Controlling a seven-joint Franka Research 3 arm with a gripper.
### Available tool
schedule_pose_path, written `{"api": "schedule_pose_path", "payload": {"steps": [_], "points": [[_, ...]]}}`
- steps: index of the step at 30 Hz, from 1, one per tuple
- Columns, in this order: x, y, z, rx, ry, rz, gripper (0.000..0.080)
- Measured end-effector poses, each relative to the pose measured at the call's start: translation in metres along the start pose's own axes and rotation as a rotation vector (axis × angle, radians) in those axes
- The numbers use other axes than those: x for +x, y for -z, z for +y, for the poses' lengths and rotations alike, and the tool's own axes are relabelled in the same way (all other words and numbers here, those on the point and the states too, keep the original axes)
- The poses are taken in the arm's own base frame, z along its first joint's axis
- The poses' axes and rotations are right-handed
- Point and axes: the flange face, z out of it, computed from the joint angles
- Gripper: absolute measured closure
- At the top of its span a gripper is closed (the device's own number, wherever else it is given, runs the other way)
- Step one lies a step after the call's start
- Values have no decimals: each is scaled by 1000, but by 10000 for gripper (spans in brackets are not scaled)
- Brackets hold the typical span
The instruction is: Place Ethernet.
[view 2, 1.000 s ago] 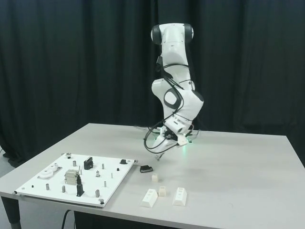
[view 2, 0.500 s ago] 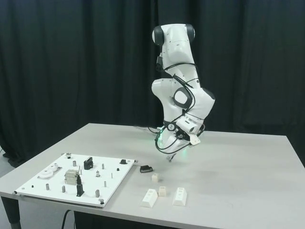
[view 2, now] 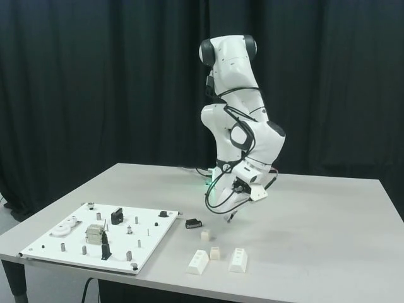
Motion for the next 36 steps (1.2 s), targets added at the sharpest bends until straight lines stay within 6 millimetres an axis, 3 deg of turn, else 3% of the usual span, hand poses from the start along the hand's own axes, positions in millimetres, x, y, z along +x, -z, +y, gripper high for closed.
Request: {"api": "schedule_pose_path", "payload": {"steps": [4, 5, 10, 11, 18, 19, 21, 36], "points": [[8, -4, 3, 8, -15, -20, 723], [9, -5, 4, 10, -18, -26, 554], [17, -9, 8, 22, -6, -50, 554], [18, -9, 8, 23, -3, -54, 188], [25, -12, 11, 29, 22, -75, 188], [26, -12, 11, 29, 25, -76, 49], [27, -12, 11, 30, 30, -79, 12], [32, -13, 11, 31, 37, -100, 3]]}}
